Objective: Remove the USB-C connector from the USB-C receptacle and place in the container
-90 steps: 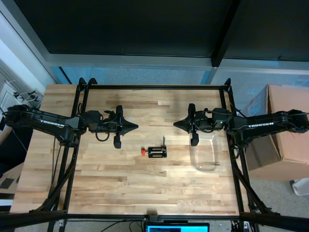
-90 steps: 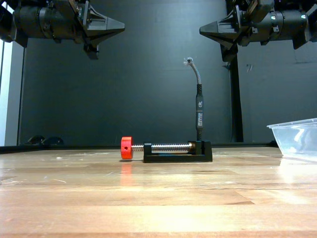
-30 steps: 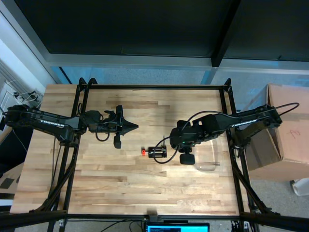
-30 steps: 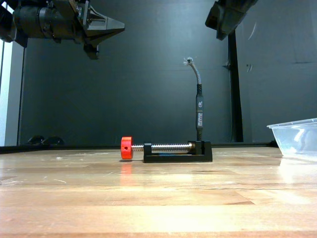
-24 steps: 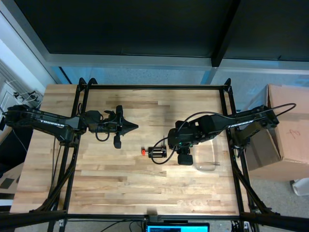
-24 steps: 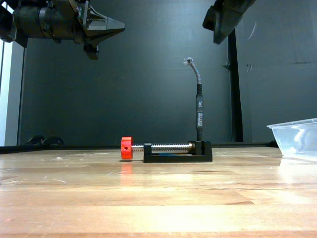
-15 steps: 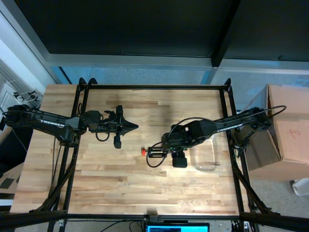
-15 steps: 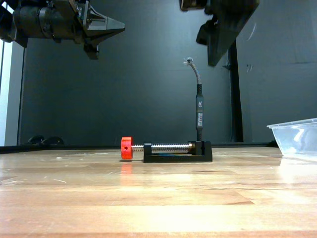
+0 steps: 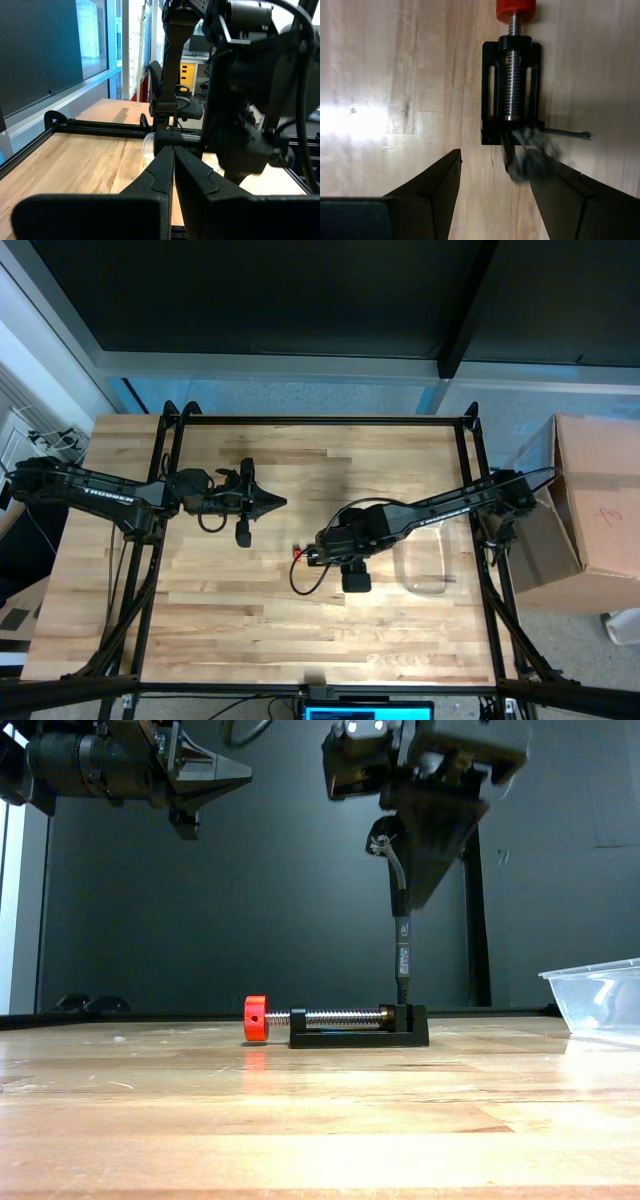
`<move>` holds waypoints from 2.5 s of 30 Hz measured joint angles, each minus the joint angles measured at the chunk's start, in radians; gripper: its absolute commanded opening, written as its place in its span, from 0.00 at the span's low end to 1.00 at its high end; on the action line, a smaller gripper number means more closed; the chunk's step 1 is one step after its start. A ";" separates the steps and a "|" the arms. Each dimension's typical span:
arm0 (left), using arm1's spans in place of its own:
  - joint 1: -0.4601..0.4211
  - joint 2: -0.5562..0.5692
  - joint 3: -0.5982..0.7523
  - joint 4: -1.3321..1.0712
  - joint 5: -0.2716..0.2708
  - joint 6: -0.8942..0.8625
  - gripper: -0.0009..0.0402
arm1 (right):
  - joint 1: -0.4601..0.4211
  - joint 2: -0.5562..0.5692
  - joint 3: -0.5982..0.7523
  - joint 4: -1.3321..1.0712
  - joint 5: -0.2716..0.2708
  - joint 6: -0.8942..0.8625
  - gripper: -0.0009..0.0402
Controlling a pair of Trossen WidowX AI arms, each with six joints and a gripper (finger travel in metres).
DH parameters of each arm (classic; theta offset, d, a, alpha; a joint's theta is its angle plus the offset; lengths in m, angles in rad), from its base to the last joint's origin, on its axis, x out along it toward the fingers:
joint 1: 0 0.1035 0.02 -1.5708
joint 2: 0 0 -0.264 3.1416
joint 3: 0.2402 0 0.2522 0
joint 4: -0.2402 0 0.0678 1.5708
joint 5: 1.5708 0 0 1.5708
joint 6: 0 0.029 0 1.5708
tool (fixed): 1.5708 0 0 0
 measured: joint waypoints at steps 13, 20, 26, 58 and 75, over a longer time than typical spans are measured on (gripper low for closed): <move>0.000 0.000 0.000 0.000 0.000 0.000 0.02 | -0.018 0.021 -0.002 0.017 0.002 -0.024 0.04; 0.000 0.000 0.000 0.000 0.000 0.000 0.02 | -0.023 0.021 -0.002 0.017 0.009 -0.045 0.02; 0.000 0.000 0.000 0.000 0.000 0.000 0.02 | -0.025 0.019 -0.002 0.018 0.008 -0.046 0.02; 0.000 0.000 0.000 0.000 0.000 0.000 0.02 | -0.021 -0.168 -0.012 -0.101 -0.004 0.017 0.02; 0.000 0.000 0.000 0.000 0.000 0.000 0.02 | 0.109 -0.309 -0.151 -0.123 -0.003 0.116 0.02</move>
